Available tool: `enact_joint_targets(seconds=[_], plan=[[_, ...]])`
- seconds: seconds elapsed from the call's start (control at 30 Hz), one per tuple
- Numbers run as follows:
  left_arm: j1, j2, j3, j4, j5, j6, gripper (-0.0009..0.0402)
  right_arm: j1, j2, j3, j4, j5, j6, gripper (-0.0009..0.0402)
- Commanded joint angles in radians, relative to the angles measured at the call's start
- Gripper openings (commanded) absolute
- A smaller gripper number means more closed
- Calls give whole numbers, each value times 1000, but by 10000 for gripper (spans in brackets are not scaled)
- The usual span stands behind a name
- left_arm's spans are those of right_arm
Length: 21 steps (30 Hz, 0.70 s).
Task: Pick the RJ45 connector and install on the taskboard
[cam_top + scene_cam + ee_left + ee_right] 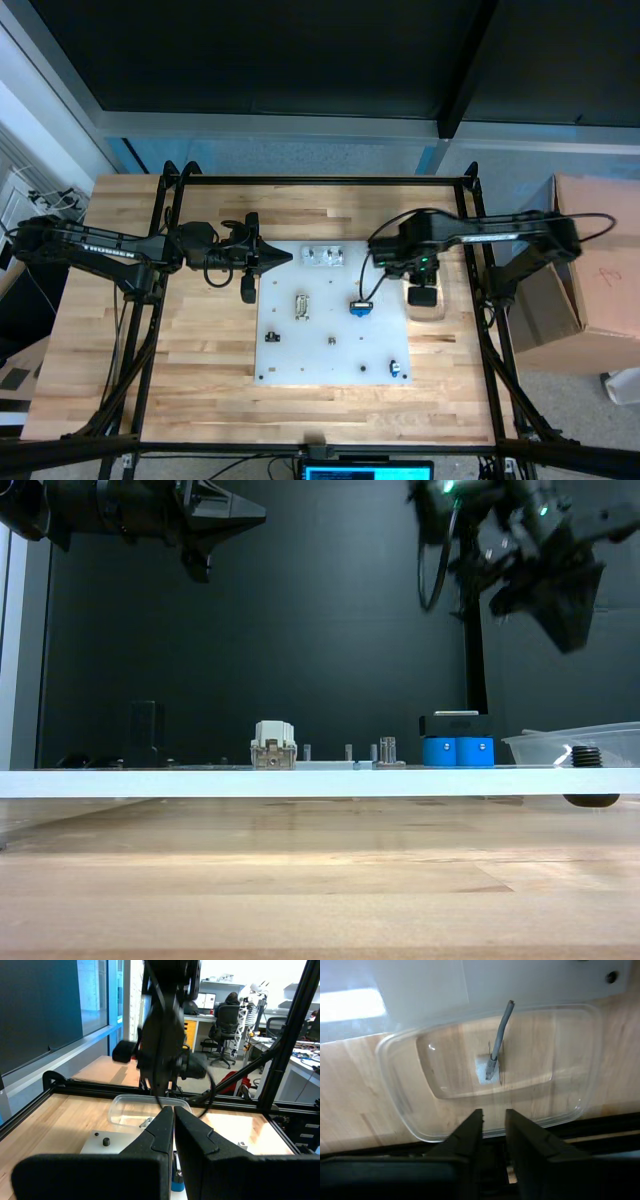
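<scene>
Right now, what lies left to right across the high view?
Left gripper, shut, at board's left edge → grey socket → blue block → right gripper, open, over the tray holding the loose RJ45 connector.

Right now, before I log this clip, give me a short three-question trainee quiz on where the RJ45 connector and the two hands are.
1. True or false: the RJ45 connector is seated in the taskboard.
2. Fill in: the left hand, raised above the taskboard's left edge, holds ____.
3. Pick one: the right hand hovers over A) the taskboard, B) the clear tray, C) the left hand.
Key: 1 false, it lies free in the clear tray. 2 nothing; it is shut and empty. 3 B; it is slightly open and empty.
</scene>
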Motion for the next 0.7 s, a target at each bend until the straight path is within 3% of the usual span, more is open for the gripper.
enact_joint_targets(seconds=[0.03,0.27,0.7], plan=[[0,0,0,0,0,0,1,1,76,0,-8,10,-16,123],[0,0,0,0,0,0,1,-6,205,-2,-6,29,-48,183],[0,1,0,0,0,0,1,-20,280,-64,74,34,-109,189]])
